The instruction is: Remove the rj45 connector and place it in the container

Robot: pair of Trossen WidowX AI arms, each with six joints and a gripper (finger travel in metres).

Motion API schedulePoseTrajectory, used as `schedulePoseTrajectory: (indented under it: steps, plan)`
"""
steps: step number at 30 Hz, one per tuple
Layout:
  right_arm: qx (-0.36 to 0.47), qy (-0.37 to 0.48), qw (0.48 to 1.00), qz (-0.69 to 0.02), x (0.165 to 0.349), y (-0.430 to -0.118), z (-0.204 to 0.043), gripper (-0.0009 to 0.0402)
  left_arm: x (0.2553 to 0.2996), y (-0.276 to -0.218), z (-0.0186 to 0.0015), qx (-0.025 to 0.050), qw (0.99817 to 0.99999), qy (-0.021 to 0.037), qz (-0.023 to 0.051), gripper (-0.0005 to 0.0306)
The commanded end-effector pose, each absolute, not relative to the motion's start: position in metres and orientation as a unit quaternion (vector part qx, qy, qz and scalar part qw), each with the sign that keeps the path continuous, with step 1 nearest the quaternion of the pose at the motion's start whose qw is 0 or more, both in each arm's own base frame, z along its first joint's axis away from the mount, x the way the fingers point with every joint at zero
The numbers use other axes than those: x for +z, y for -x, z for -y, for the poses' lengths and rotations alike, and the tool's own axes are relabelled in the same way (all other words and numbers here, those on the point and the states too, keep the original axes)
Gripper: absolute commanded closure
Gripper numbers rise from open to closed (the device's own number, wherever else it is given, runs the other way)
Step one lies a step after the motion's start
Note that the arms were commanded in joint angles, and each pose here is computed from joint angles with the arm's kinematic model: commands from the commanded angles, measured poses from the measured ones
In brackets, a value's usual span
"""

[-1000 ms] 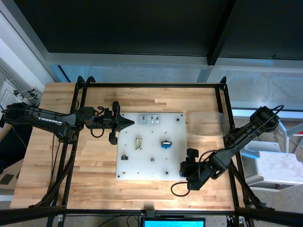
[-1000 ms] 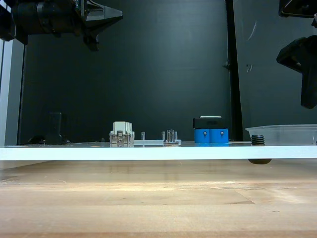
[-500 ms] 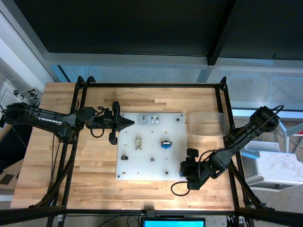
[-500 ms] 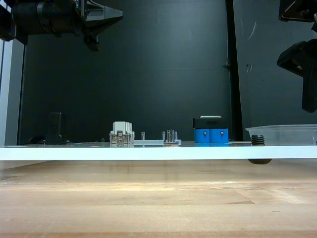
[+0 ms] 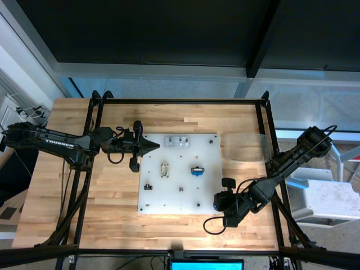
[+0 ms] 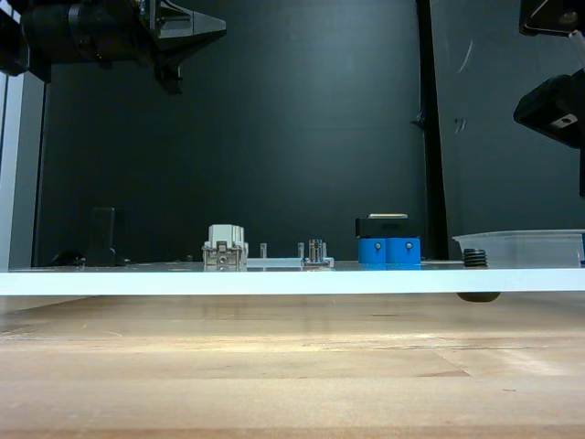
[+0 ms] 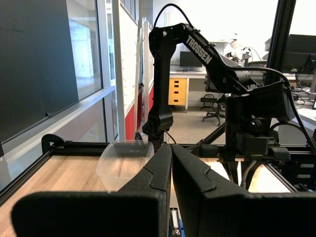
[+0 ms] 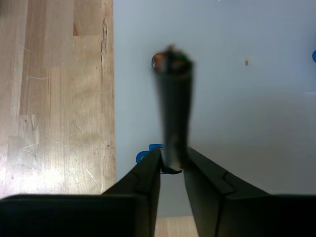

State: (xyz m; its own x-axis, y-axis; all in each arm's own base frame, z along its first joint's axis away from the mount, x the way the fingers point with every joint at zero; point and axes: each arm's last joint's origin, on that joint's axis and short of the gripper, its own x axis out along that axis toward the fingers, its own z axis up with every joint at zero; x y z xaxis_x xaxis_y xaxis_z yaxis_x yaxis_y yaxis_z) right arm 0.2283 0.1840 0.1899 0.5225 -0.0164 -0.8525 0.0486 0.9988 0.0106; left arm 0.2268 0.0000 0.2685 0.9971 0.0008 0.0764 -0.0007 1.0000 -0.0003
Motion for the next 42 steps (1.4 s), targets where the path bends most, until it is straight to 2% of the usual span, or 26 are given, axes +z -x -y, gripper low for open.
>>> schedulePoseTrajectory:
  steps: [1, 4, 19, 32, 42]
  plan:
    - [-0.022, -0.015, 0.873, -0.487, 0.19, -0.228, -0.184, 0.0375, 0.2686, -0.2268, -0.0001, 0.0004, 0.99926, 0.0001, 0.0384, 0.03]
    - [-0.02, -0.012, 0.873, -0.487, 0.19, -0.228, -0.184, 0.0396, 0.2686, -0.2269, 0.0, 0.0002, 0.99927, 0.0001, 0.0382, 0.03]
    - [-0.013, -0.013, 0.875, -0.483, 0.193, -0.228, -0.184, 0.0393, 0.2686, -0.2268, -0.0001, 0.0004, 0.99926, 0.0001, 0.0384, 0.03]
    - [-0.001, -0.028, 0.887, -0.461, 0.217, -0.219, -0.176, 0.0393, 0.2686, -0.2269, 0.0, 0.0002, 0.99927, 0.0001, 0.0382, 0.03]
    - [0.001, -0.052, 0.904, -0.424, 0.253, -0.209, -0.149, 0.0393, 0.2686, -0.2268, 0.0, 0.0002, 0.99926, 0.0001, 0.0384, 0.03]
